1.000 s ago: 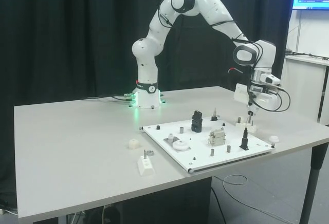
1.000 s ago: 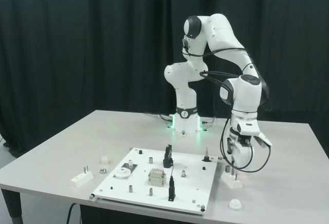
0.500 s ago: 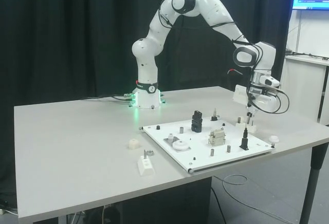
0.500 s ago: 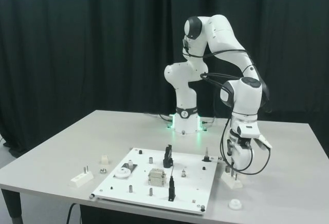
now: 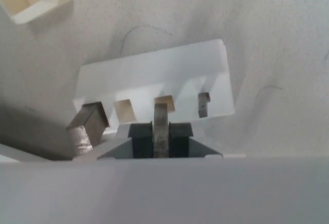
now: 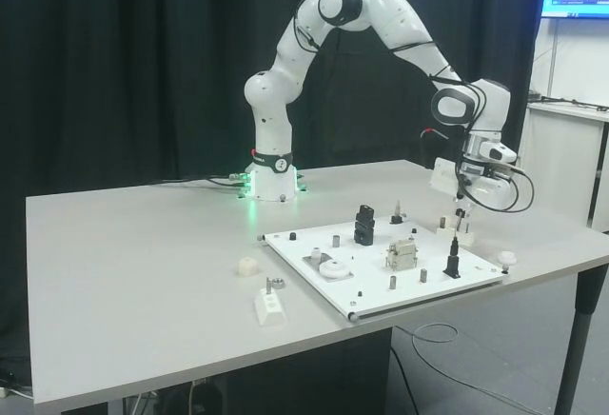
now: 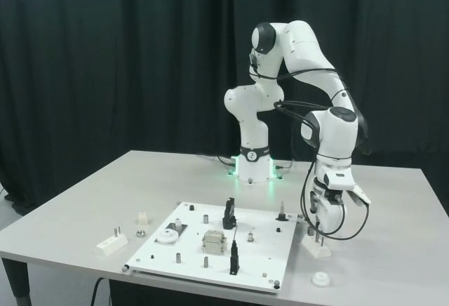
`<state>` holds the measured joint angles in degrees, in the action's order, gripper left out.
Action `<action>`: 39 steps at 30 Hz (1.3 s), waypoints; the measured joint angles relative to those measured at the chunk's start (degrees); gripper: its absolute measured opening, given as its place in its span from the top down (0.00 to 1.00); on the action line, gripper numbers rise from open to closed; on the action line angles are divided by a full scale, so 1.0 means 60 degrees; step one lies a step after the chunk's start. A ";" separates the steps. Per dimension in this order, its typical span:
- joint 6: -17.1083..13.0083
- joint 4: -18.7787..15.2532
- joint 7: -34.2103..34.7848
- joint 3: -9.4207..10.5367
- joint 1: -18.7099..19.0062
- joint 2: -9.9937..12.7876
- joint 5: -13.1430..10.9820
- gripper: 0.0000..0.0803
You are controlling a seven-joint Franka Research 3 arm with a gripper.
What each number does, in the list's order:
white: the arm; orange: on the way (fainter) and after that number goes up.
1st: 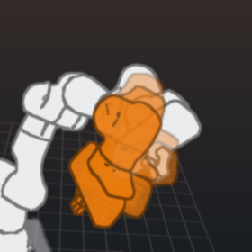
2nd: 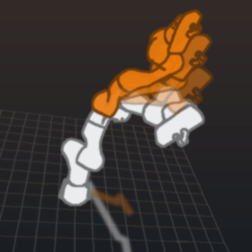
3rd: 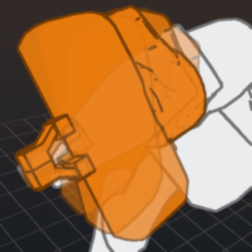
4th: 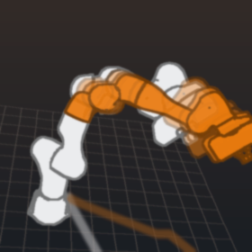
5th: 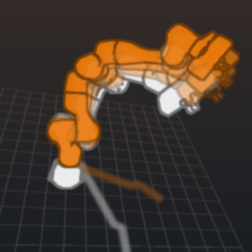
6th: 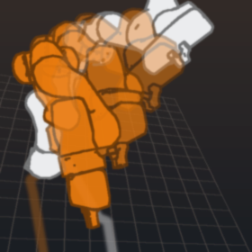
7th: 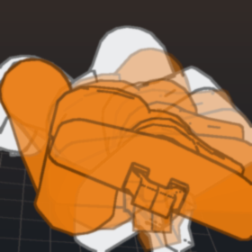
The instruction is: Place square peg 2.
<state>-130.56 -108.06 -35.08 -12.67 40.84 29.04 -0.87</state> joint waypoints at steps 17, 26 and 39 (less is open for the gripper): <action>-0.0058 0.0001 0.0107 0.0044 -0.0004 0.0010 -0.0065 0.92; -0.0160 0.0001 0.0259 0.0043 -0.0043 0.0016 -0.0065 0.92; -0.0373 0.0002 0.0350 0.0043 -0.0138 0.0173 -0.0065 0.92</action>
<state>-132.79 -108.05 -32.98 -12.42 40.01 30.08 -1.26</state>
